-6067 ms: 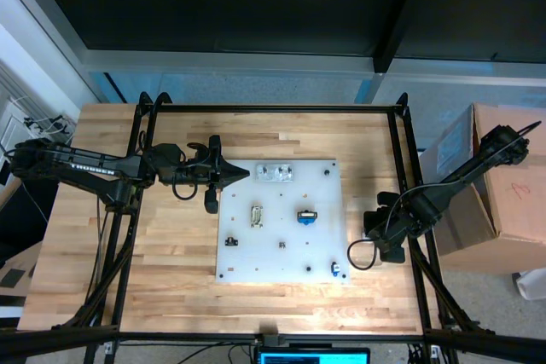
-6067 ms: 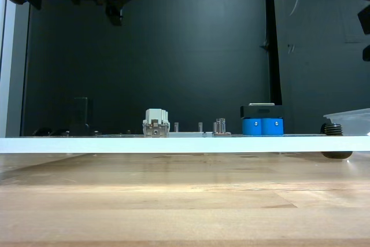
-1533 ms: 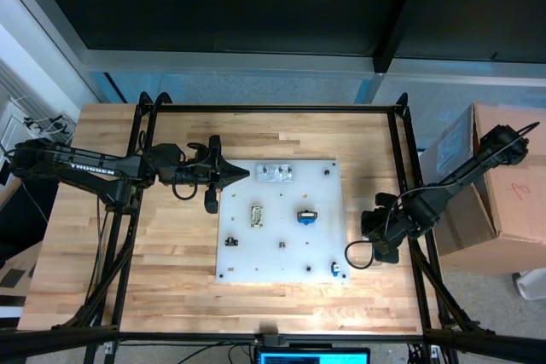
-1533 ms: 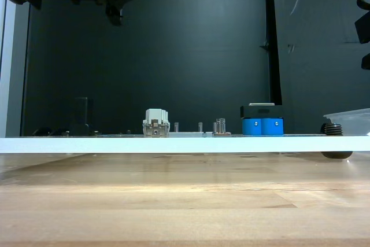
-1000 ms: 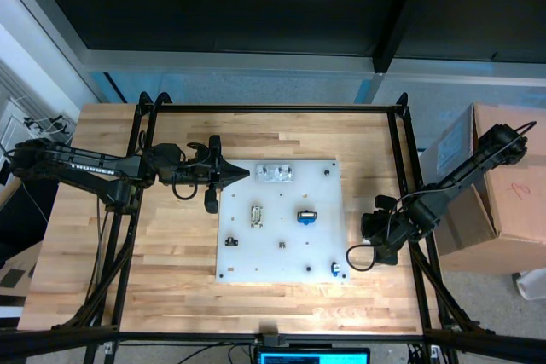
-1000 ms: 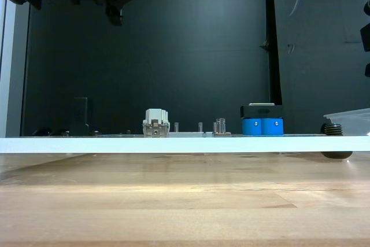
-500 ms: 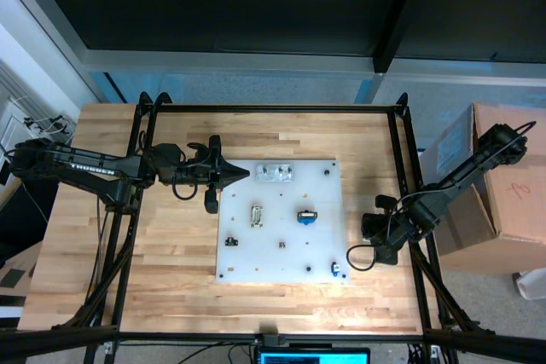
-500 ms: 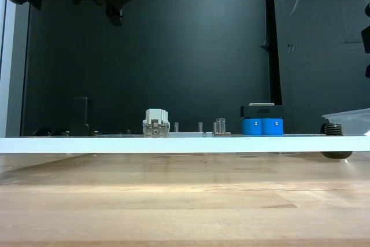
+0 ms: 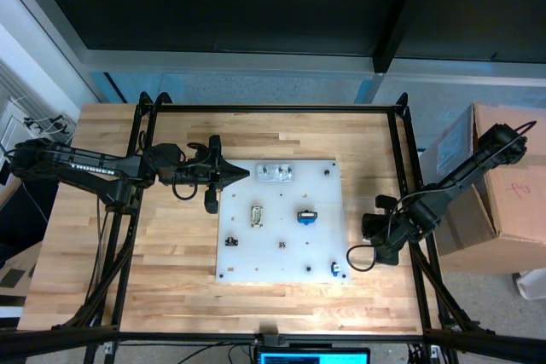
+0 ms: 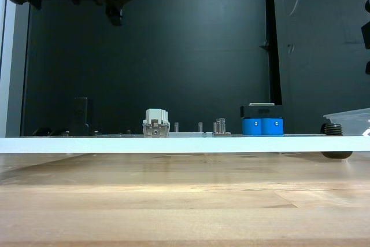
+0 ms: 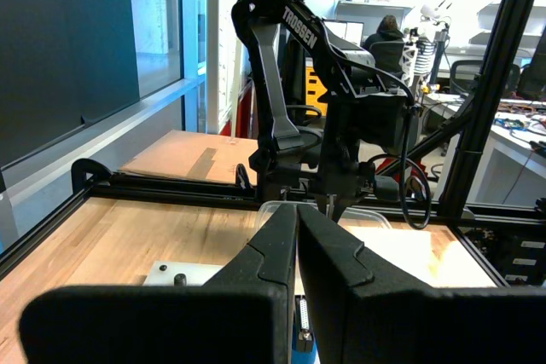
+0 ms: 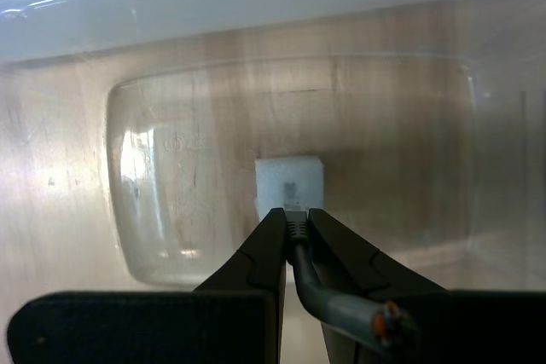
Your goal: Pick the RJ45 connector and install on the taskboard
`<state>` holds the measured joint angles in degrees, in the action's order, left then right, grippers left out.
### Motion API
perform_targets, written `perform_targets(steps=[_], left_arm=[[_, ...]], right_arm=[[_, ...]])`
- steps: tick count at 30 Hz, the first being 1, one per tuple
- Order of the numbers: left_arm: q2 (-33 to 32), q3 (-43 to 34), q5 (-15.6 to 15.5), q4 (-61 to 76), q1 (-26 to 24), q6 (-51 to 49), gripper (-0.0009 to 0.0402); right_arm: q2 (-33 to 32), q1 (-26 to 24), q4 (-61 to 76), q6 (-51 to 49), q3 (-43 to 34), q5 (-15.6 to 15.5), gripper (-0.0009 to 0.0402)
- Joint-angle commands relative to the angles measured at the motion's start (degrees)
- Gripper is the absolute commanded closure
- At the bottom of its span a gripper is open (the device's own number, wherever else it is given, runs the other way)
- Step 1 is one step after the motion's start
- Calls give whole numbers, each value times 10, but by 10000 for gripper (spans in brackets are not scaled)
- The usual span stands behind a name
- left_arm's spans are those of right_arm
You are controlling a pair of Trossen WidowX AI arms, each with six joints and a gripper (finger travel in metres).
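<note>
Light wood table (image 9: 171, 245) w/ black frame rails (image 9: 273, 109), white taskboard (image 9: 281, 266) mid-table, cardboard box (image 9: 503, 202) off the right edge. Left wrist view shows a lab bkgd: big windows, desks. RJ45 connector (image 12: 290, 187) is off the board and held. The right gripper (image 12: 293, 217), to the right of the board, is clamped on its black boot, w/ the pale plug poking past the tips over a clear plastic tray (image 12: 153, 210); can't tell if it touches. Grey cable (image 12: 341, 306) trails back. Left gripper (image 9: 245, 174) hangs high over the board's far-left corner, fingers pressed together, nothing between. "TROSSEN" reads on left arm (image 9: 85, 168) & right arm (image 11: 299, 27).
</note>
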<state>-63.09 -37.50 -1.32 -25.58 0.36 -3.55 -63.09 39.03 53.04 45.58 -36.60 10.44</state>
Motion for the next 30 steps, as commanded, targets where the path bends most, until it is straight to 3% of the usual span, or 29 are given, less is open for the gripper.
perform_targets(steps=[1, 15, 30], left_arm=[[0, 0, 0, 0, 0, 0, 393], [0, 0, 0, 0, 0, 0, 393], [0, 0, 0, 0, 0, 0, 393]], right_arm=[[0, 0, 24, -11, -18, 0, 394], [-14, 0, 41, -47, -133, -31, 393], [-160, -3, 74, -116, -292, -31, 393]])
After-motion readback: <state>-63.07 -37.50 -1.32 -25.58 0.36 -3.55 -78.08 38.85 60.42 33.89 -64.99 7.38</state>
